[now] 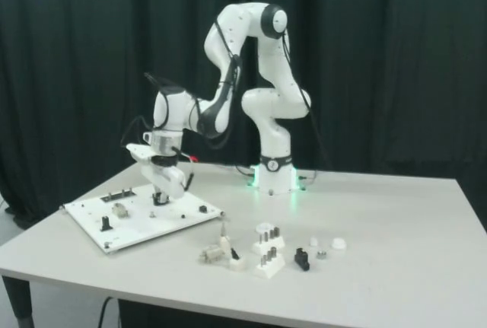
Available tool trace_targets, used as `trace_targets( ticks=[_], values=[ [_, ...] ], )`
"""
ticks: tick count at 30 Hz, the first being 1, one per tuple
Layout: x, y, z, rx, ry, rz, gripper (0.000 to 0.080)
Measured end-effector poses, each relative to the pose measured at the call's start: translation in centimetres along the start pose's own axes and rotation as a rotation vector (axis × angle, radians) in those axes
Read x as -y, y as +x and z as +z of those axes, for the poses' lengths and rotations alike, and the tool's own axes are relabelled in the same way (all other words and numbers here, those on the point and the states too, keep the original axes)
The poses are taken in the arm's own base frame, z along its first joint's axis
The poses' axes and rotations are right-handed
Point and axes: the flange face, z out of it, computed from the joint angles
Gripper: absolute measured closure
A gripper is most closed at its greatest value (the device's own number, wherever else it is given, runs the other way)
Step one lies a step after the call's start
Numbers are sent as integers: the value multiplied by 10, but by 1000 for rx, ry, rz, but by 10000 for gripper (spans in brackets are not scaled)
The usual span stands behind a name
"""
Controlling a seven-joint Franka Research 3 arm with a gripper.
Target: Insert BNC.
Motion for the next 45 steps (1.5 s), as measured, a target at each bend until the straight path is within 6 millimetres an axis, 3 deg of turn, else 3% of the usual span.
trace_targets(
  ticks=[9,17,35,45],
  values=[
    [-32,22,12,41,34,20,681],
    [-49,37,20,66,41,29,681],
    [-46,55,42,55,18,37,681],
    [-51,56,52,84,49,69,681]
  ],
)
